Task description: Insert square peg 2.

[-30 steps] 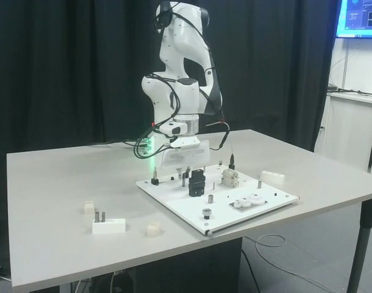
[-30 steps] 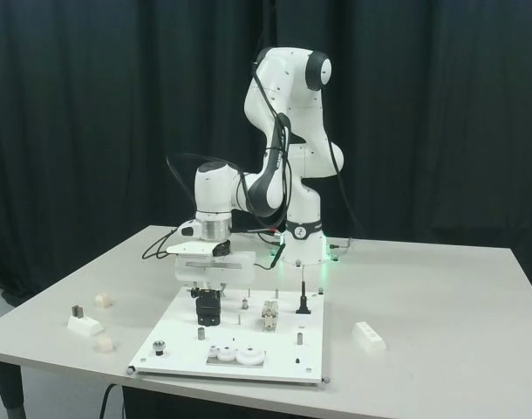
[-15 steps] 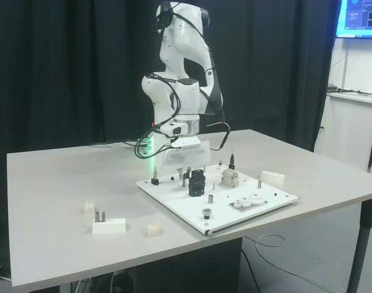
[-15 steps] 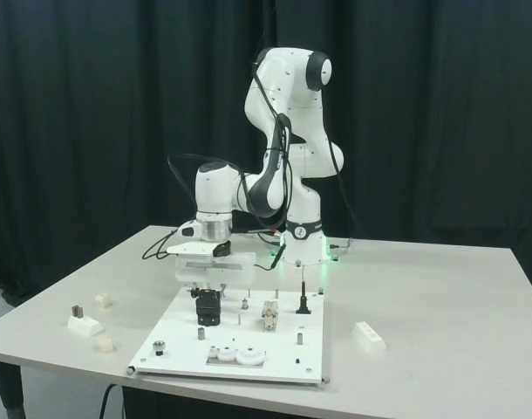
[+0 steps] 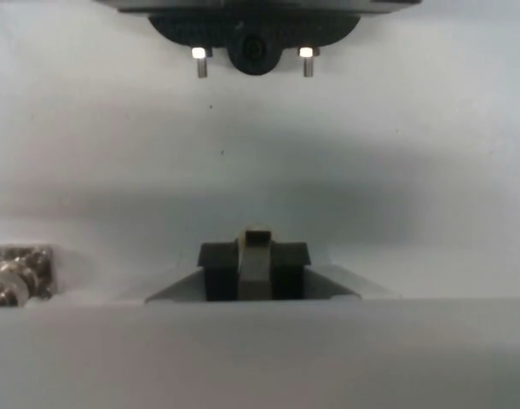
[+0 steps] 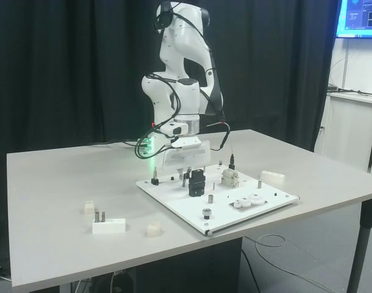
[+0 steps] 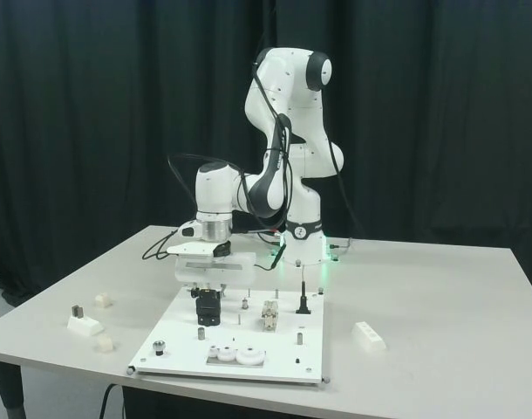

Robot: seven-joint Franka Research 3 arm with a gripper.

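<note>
Toward the desk's (image 6: 52, 183) left edge, the white holder (image 6: 108, 226) with two dark pegs standing in it has not shifted over the last second, nor have the small white blocks near it. Further right, on the white board (image 6: 174, 198), the arm has kept almost the same pose throughout, and the gripper (image 6: 185, 171) hangs low over the black block (image 6: 197, 183) near the board's middle. Any motion has been too slight to see from the room.

The wrist view shows a grey square peg (image 5: 254, 268) upright in the black block's slot, straight below the gripper. A white shroud hides the gripper's tip, so I cannot tell whether it is spread or pinching the peg.

With so little movement, this looks like the slow final seating or the moment of release, not a carry. The insertion seems nearly done. The white gears (image 6: 247, 201) toward the board's right corner are untouched.
</note>
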